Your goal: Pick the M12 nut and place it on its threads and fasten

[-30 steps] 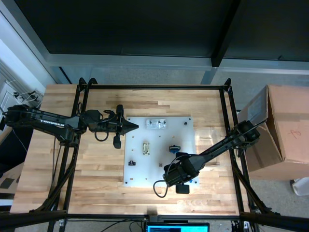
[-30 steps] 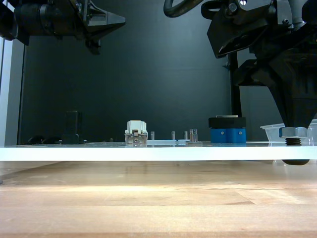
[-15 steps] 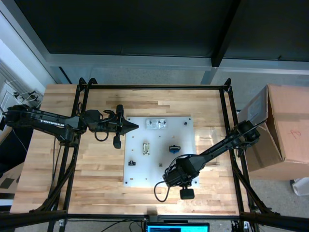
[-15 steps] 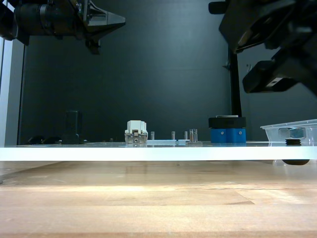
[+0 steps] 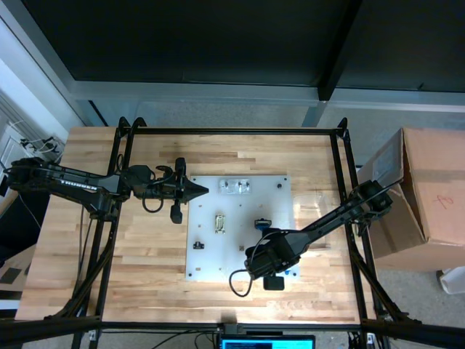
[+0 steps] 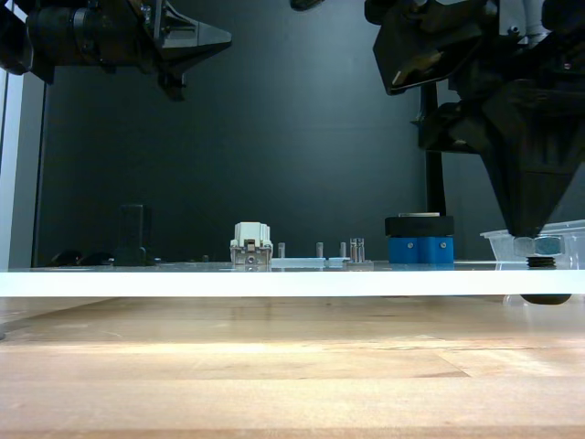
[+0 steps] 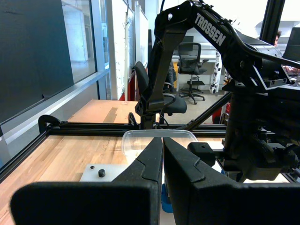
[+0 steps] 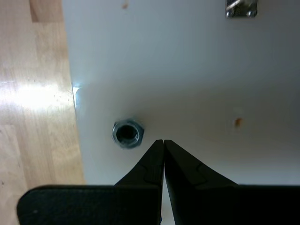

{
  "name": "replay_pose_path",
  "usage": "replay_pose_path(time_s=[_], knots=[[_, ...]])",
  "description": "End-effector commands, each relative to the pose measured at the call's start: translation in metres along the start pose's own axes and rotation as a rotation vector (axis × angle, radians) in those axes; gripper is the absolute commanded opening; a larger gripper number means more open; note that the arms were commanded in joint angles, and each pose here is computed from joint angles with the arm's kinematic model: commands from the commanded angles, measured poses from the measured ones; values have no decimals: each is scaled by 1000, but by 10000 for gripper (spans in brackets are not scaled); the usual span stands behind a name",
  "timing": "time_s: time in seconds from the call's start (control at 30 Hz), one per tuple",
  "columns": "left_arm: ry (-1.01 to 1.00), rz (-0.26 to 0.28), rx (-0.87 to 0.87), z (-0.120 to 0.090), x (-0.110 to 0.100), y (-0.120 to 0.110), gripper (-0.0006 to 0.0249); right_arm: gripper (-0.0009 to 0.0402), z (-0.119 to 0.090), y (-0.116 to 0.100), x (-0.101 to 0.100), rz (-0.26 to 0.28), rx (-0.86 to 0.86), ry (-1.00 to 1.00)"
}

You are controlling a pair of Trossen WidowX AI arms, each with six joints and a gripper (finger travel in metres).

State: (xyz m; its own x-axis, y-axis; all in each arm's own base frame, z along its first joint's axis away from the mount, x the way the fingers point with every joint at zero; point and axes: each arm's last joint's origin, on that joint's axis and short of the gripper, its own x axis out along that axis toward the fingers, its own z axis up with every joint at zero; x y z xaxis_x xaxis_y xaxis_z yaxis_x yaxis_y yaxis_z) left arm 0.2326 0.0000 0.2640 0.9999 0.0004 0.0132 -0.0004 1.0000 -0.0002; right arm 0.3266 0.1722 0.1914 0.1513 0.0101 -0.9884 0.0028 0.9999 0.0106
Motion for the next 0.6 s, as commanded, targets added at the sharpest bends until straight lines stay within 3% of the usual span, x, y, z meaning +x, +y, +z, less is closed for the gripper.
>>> replay_pose_path(time_s=[0.03, 0.3, 0.37, 0.43, 0.5, 0.6], knots=[[0, 0, 0, 0, 0, 0, 0, 0, 1, 1, 1, 6, -8, -8], [0, 0, 0, 0, 0, 0, 0, 0, 1, 1, 6, 7, -8, 12], [0, 0, 0, 0, 0, 0, 0, 0, 0, 3, 6, 68, -14, 46], [0, 0, 0, 0, 0, 0, 0, 0, -3, 7, 5, 205, -57, 114], [0, 0, 0, 0, 0, 0, 0, 0, -4, 9, 3, 286, -71, 155], [0, 0, 0, 0, 0, 0, 0, 0, -5, 7, 2, 243, -76, 141]])
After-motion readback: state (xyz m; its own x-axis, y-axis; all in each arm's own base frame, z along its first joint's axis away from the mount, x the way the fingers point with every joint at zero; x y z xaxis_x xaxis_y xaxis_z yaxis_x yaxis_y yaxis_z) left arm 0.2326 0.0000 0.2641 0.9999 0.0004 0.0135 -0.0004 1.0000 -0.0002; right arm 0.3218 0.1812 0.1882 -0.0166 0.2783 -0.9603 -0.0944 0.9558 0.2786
